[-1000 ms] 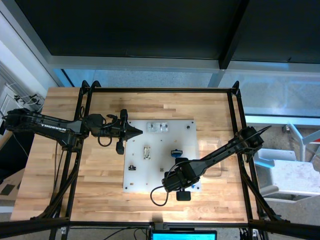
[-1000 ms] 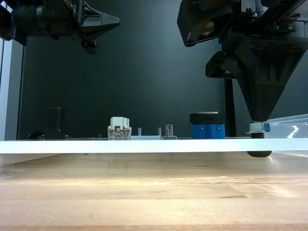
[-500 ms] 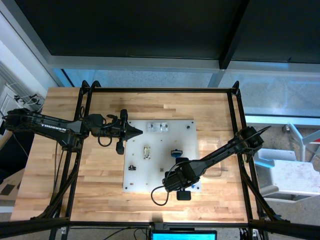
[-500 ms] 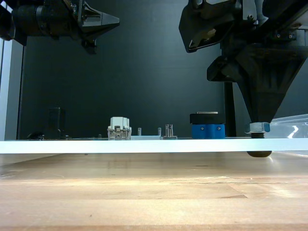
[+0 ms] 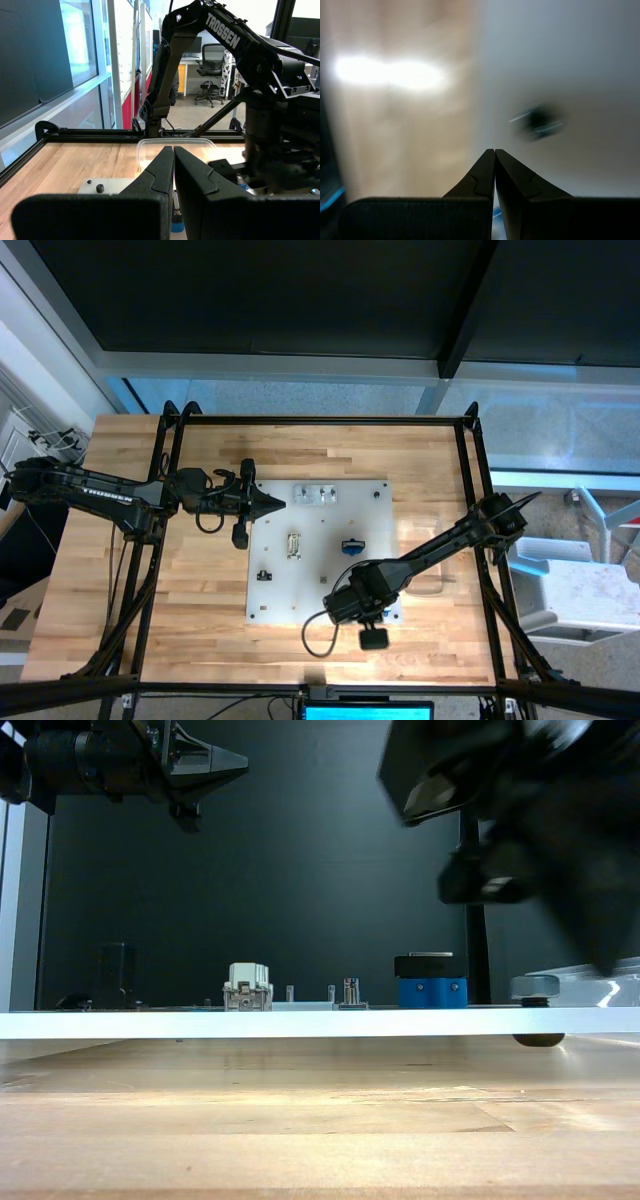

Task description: Pick the M12 fastener and fasten on the M12 threads

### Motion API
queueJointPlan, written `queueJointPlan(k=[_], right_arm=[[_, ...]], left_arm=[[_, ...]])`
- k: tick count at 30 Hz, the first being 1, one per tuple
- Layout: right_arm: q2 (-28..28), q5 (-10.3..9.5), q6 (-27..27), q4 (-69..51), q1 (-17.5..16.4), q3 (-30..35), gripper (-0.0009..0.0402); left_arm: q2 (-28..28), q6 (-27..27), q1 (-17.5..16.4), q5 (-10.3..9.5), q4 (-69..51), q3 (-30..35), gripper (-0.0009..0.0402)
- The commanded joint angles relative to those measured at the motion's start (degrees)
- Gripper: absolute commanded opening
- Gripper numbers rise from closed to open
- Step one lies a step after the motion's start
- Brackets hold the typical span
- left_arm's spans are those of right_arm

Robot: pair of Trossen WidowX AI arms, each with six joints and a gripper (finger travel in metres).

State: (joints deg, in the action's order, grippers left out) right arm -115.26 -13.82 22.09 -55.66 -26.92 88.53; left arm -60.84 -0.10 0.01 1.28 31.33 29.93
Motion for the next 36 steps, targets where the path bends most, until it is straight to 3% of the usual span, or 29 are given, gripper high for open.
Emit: queueJointPlan(k=[1, 5, 16, 26, 36], right_arm=[[0.4, -1.99, -0.9, -0.9, -0.1, 0.0, 0.0000], [0.5, 3.65, 1.9, -1.1, -0.1, 0.0, 0.0000], [0.5, 15.69, 4.5, -1.8, -0.1, 0.0, 0.0000], [0.5, 17.38, 4.5, -0.1, 0.3, 0.0, 0.0000], [0.5, 17.07, 4.5, 1.7, 0.4, -1.2, 0.0000]], left_arm=[[0.0, 0.0, 0.0, 0.00, 0.0, 0.0, 0.0000], [0.0, 0.0, 0.0, 0.00, 0.0, 0.0, 0.0000], [0.0, 0.0, 0.0, 0.00, 0.0, 0.0, 0.0000], [0.0, 0.0, 0.0, 0.00, 0.0, 0.0, 0.0000], [0.0, 0.0, 0.0, 0.00, 0.0, 0.0, 0.0000]])
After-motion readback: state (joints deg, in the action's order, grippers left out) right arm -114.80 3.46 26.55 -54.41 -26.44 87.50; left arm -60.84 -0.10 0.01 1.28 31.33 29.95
